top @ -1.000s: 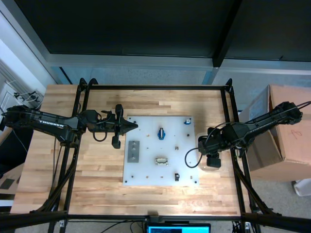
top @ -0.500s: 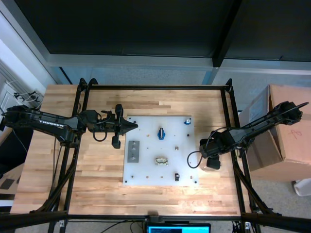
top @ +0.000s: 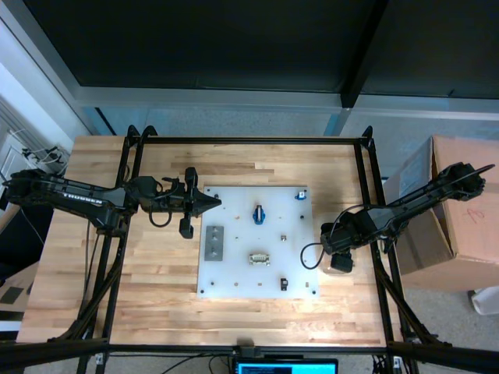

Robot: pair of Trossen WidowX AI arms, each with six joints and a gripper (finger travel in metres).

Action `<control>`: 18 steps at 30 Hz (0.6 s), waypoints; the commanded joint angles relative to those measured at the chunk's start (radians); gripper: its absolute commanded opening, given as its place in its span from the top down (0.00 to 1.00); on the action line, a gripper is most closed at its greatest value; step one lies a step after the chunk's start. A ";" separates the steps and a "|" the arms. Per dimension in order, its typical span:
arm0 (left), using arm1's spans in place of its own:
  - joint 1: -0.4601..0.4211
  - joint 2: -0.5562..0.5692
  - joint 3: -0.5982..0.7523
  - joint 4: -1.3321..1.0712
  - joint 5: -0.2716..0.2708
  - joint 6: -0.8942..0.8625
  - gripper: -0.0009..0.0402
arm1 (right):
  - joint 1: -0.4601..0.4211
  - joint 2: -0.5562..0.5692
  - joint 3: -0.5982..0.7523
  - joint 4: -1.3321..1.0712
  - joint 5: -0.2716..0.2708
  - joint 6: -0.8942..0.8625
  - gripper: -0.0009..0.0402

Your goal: Remove the HAN10E connector from the taskboard and place in the container

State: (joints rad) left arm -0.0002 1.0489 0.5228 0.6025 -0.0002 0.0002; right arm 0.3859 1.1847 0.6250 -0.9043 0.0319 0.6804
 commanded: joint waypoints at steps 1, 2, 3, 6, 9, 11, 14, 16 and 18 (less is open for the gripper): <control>0.000 0.000 0.000 0.000 0.000 0.000 0.98 | 0.000 0.000 0.047 -0.020 -0.002 -0.009 0.34; 0.000 0.000 0.000 0.000 0.000 0.000 0.98 | -0.002 0.000 0.068 -0.039 -0.002 -0.014 0.34; 0.000 0.000 0.000 0.000 0.000 0.000 0.98 | -0.004 0.000 0.091 -0.062 0.000 -0.017 0.35; 0.000 0.000 0.000 0.000 0.000 0.000 0.98 | -0.012 0.000 0.164 -0.130 0.002 -0.043 0.38; 0.000 0.000 0.000 0.000 0.000 0.000 0.98 | -0.020 0.000 0.239 -0.161 0.002 -0.084 0.41; 0.000 0.000 0.000 0.000 0.000 0.000 0.98 | -0.027 0.000 0.286 -0.173 0.002 -0.107 0.44; 0.000 0.000 0.000 0.000 0.000 0.000 0.98 | -0.050 0.000 0.352 -0.197 0.002 -0.140 0.48; 0.000 0.000 0.000 0.000 0.000 0.000 0.98 | -0.073 0.000 0.389 -0.206 0.003 -0.159 0.51; 0.000 0.000 0.000 0.000 0.000 0.000 0.98 | -0.097 0.000 0.417 -0.205 0.003 -0.185 0.55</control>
State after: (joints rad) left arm -0.0002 1.0489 0.5228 0.6022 -0.0006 -0.0002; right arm 0.3027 1.1847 1.0256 -1.1099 0.0338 0.5114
